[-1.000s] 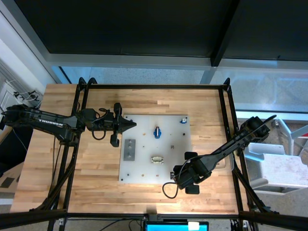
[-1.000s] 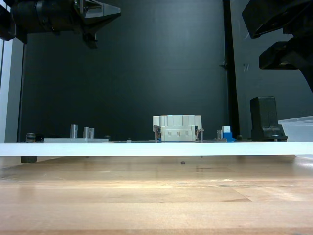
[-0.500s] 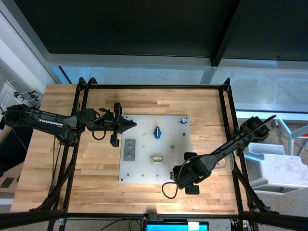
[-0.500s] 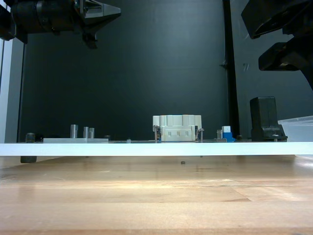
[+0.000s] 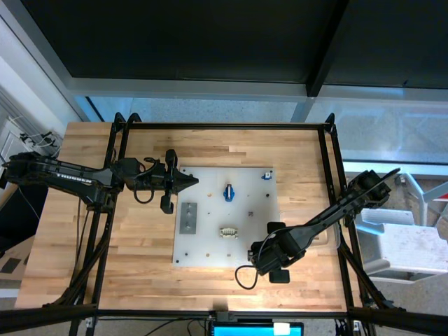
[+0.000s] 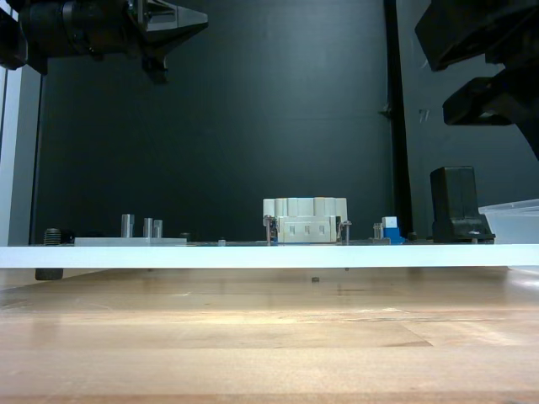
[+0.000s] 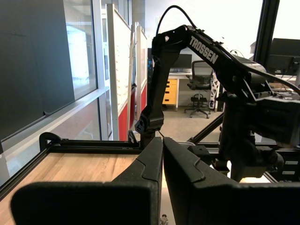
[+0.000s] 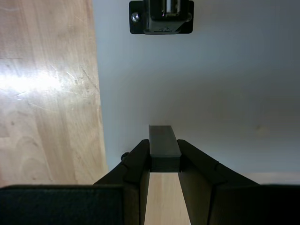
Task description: Pick the 16mm bar and place in it's hole on the taskboard
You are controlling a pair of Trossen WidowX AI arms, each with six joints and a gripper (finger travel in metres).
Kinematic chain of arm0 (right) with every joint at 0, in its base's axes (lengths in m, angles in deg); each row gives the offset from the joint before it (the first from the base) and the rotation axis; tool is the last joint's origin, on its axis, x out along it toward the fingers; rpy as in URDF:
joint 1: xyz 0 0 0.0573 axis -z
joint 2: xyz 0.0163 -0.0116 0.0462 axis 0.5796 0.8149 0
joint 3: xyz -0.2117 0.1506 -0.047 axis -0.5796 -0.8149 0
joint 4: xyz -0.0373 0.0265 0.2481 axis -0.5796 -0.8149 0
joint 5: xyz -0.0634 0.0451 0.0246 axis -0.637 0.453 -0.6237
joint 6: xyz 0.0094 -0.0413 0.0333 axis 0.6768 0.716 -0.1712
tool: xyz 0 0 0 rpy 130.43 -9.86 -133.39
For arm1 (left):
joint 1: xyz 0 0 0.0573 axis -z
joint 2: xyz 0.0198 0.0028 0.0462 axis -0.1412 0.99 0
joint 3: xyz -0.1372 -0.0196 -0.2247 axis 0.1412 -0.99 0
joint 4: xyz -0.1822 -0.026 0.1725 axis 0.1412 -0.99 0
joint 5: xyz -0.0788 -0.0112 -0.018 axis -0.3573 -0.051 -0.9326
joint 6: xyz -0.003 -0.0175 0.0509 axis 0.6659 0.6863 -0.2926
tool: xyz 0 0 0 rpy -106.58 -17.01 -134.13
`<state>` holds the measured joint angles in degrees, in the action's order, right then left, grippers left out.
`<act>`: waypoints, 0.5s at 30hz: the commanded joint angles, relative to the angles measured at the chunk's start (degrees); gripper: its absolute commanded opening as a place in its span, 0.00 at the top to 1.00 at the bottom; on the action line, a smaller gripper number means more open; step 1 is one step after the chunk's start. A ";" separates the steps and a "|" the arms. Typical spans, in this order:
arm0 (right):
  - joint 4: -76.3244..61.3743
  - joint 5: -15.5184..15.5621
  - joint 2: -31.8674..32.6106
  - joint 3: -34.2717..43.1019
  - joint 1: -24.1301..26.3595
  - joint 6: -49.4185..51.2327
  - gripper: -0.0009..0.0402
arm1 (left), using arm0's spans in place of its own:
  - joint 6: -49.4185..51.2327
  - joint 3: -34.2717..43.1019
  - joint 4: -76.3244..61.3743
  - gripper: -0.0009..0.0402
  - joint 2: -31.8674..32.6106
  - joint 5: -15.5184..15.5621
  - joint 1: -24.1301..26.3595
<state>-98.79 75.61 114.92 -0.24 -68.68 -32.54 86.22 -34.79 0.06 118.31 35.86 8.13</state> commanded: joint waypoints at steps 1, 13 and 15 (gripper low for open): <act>0.57 -0.20 0.57 -0.46 0.00 0.17 0.98 | -0.02 0.00 0.02 0.98 0.02 -0.02 0.00; 1.09 -0.22 0.52 -1.27 0.00 -0.15 0.97 | -0.02 0.00 0.02 0.98 0.02 -0.02 0.00; 1.07 -0.22 0.52 -1.07 0.00 -0.13 0.95 | -0.02 0.00 0.02 0.98 0.02 -0.02 -0.02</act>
